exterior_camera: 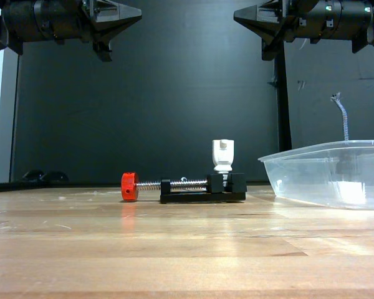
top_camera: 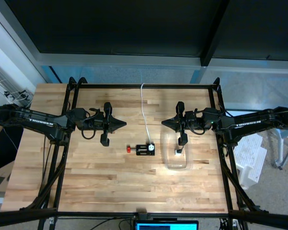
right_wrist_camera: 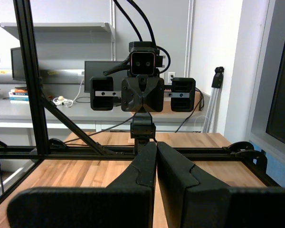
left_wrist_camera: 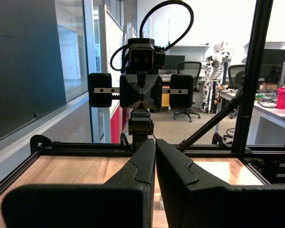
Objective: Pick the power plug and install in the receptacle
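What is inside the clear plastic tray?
A small dark power plug with a white bit lies in the clear tray; its underside is hidden. Left gripper and right gripper hang shut above the table.

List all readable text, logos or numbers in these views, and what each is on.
"TROSSEN": white letters on the black left arm link.
"TROSSEN": same on the black right arm link, barely legible.
Blue-lit monitor screen at the near edge: too small to read.
None on the black left end effector or black right end effector, both shut, held high over the wooden table, facing each other.
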{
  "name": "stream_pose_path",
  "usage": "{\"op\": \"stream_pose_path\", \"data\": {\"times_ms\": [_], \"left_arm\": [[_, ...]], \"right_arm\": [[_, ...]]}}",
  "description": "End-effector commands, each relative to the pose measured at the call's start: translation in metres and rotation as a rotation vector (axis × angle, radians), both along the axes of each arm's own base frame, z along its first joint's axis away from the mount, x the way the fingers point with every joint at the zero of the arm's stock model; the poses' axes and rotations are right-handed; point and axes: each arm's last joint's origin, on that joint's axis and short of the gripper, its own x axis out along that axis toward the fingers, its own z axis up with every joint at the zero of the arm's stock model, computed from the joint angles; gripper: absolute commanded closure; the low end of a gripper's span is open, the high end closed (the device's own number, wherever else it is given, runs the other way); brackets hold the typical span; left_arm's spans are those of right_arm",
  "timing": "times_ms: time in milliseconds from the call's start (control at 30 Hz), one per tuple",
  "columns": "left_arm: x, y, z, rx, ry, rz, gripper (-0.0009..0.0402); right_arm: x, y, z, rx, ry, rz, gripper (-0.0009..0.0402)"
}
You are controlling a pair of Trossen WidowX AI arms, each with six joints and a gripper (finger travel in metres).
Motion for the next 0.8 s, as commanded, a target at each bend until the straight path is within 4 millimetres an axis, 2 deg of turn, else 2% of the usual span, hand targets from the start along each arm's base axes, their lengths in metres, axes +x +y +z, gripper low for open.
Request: {"op": "stream_pose_path", "data": {"times_ms": [33,433,800], "left_arm": [[0.000,0.000,0.000,0.000,0.003,0.000,0.0393],[0.000,0.000,0.000,0.000,0.003,0.000,0.0393],[0.000,0.000,-0.001,0.000,0.003,0.001,0.0393]], "right_arm": [[0.000,0.000,-0.006,-0.008,0.057,-0.006,0.0393],[0.000,0.000,-0.006,0.006,0.077,-0.006,0.0393],[-0.014,0.003,0.024,0.037,0.535,0.062,0.0393]]}}
